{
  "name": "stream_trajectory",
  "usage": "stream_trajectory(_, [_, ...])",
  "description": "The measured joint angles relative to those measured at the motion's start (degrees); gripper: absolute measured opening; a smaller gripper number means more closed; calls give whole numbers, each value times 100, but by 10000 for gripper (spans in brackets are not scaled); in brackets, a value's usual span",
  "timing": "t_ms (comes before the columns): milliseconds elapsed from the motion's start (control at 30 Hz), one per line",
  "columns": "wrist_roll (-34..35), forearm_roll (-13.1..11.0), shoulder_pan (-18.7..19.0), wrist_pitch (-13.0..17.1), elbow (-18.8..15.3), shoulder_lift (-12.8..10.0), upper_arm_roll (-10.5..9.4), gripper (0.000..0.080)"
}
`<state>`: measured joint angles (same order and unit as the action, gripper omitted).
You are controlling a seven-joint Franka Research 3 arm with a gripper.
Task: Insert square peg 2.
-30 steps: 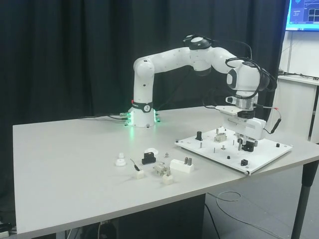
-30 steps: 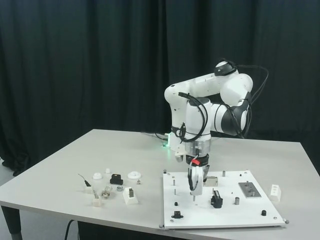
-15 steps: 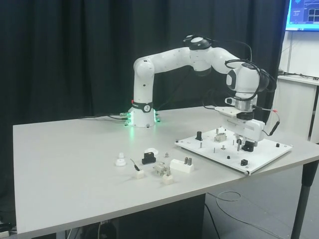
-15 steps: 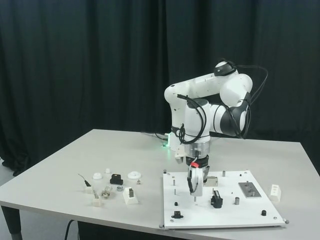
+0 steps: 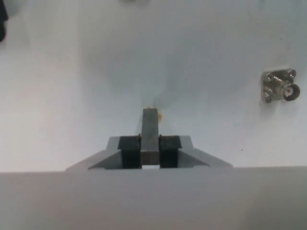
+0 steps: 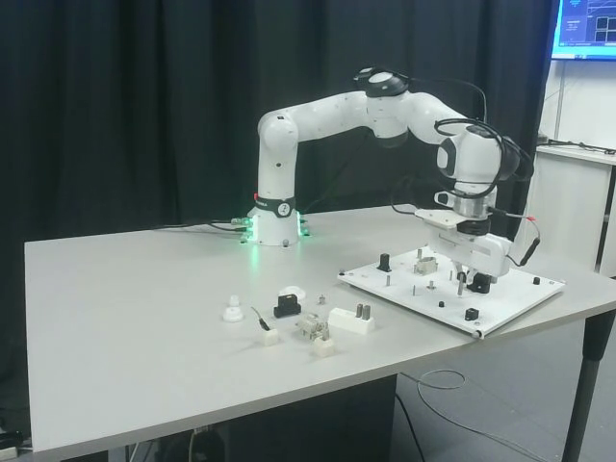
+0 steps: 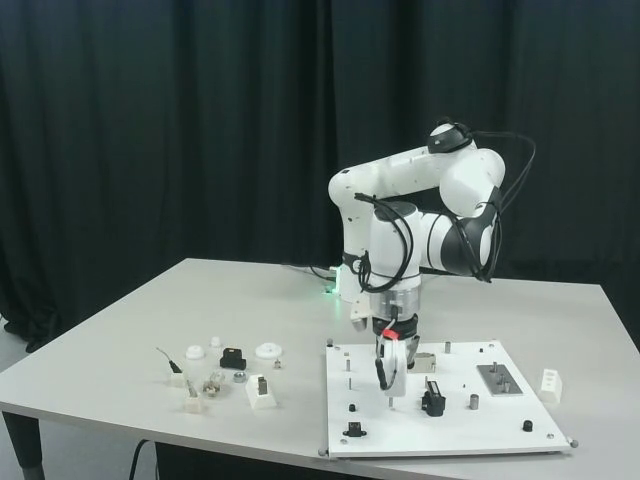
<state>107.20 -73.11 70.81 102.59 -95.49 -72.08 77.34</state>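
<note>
— Any writing to read on the white board (image 7: 450, 425) or the parts lying on the table (image 6: 125, 318)?

— None that can be made out. The screen (image 6: 583, 29) at the edge of the first room view carries some lines, but they are too small to read. The mark on the arm's base (image 6: 273, 208) cannot be read either.

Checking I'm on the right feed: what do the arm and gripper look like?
A white arm of rounded segments with black joint bands, bolted to the grey table. Green lights glow at its base. Black cables loop along the upper links to the wrist. The gripper has black pads on grey fingers.
</note>
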Motion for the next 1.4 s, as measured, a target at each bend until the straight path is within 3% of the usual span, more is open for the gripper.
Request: stream_trajectory(1400, [-97,-6,1,70,-11,38,-119,76])
